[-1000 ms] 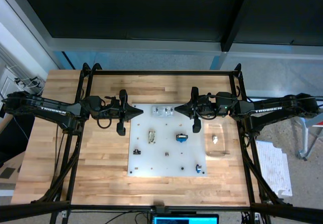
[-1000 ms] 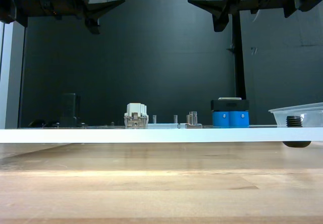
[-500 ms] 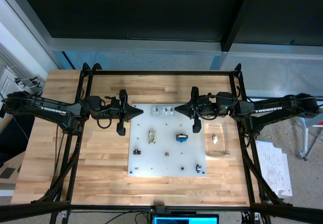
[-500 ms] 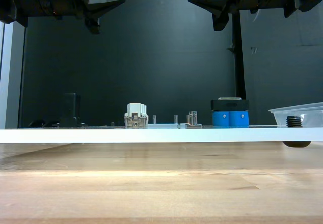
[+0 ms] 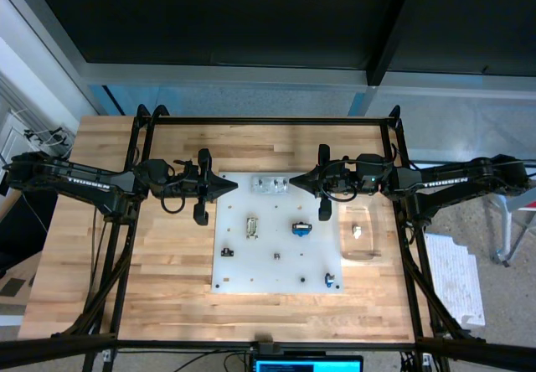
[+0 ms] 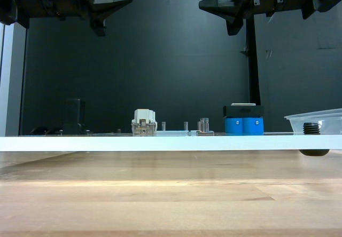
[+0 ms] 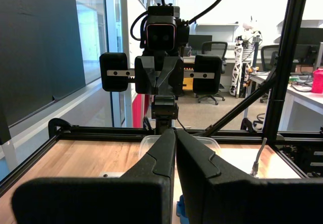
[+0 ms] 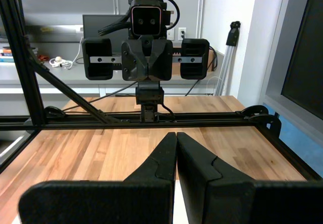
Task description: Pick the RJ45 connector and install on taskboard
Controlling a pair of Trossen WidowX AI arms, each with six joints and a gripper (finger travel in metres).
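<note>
Wood table (image 5: 109,288), 1 board (image 5: 251,276) | left tool (image 5: 234,186), right tool (image 5: 291,181) aloft nr far corners | both together

I see the small blue jack (image 5: 331,281) at the flat white board's (image 5: 251,267) near right corner; the connector's whereabouts I cannot tell.

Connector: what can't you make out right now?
Jack, high view: too small to tell if filled.
Tray, high view: pale shape inside too small to identify.
Low view: doesn't settle the jack.
Left hand and right hand, both shut, hover above the board's far edge.
</note>
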